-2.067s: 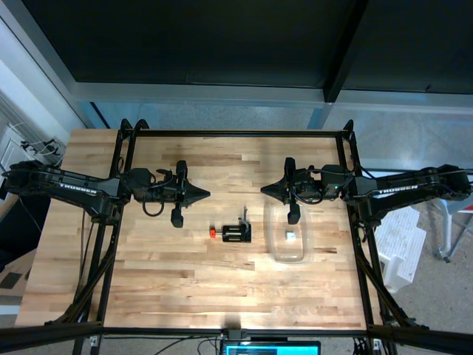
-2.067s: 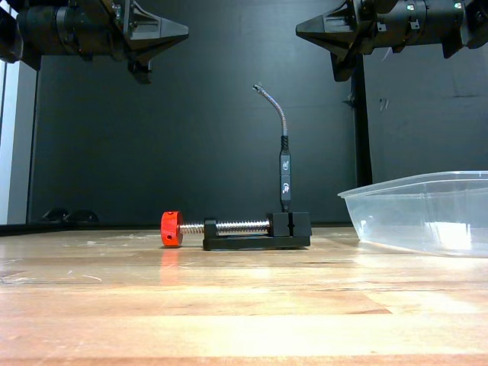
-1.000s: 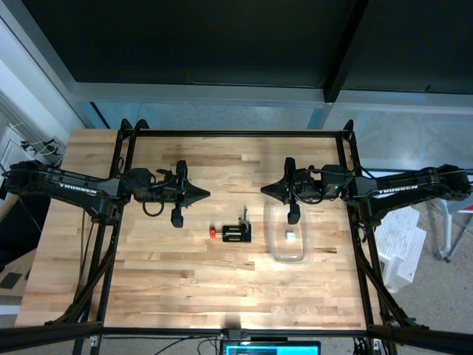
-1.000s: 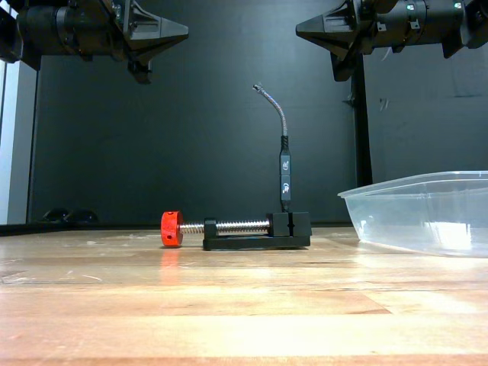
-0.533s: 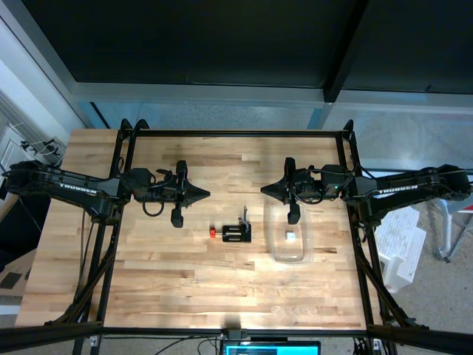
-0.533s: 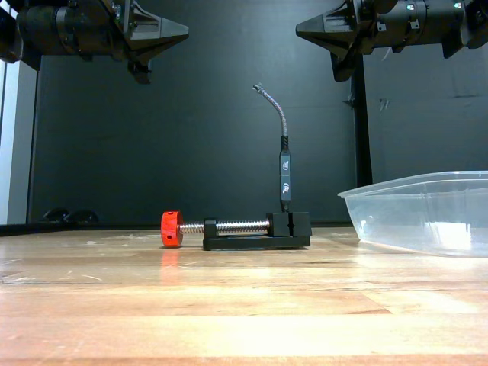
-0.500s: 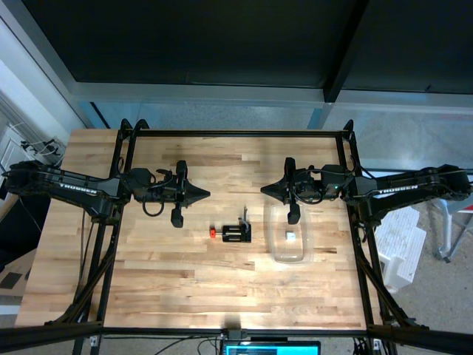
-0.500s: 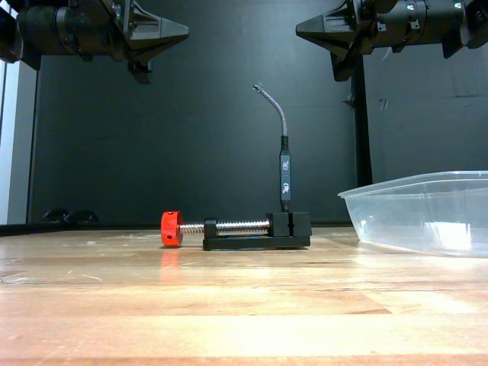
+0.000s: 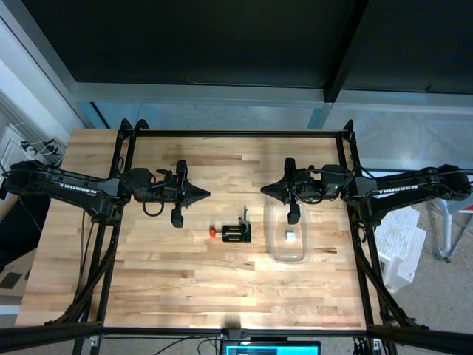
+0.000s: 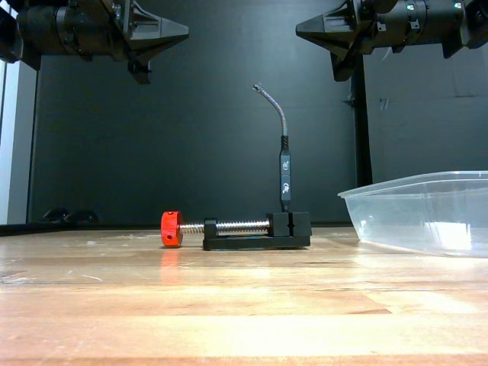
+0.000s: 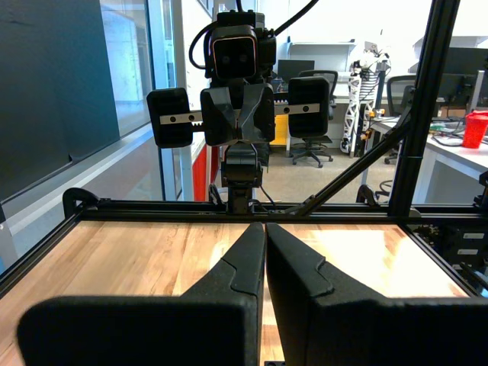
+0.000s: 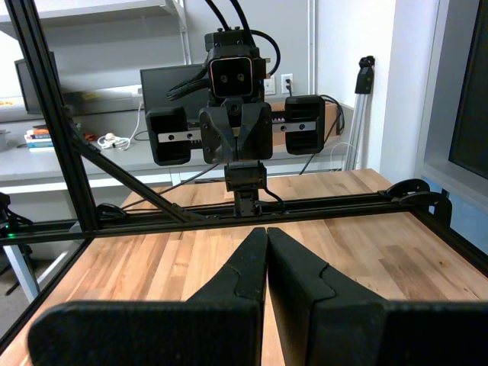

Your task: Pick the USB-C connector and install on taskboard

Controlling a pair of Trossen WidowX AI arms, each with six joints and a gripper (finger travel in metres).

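Comparing with moments ago, nothing has moved: left gripper (image 9: pixel 208 194) and right gripper (image 9: pixel 262 191) hang high over the counter (image 9: pixel 185 285), fingers (image 11: pixel 240 267) clenched and empty. The USB-C connector (image 10: pixel 284 179) stands upright in the taskboard (image 10: pixel 257 231), so installation looks complete.

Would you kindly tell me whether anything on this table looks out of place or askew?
Nothing alarming. The USB-C connector stands upright in the taskboard, though its braided cable stub curls sideways at the top. The left gripper and right gripper hang shut, high above the table, touching nothing.
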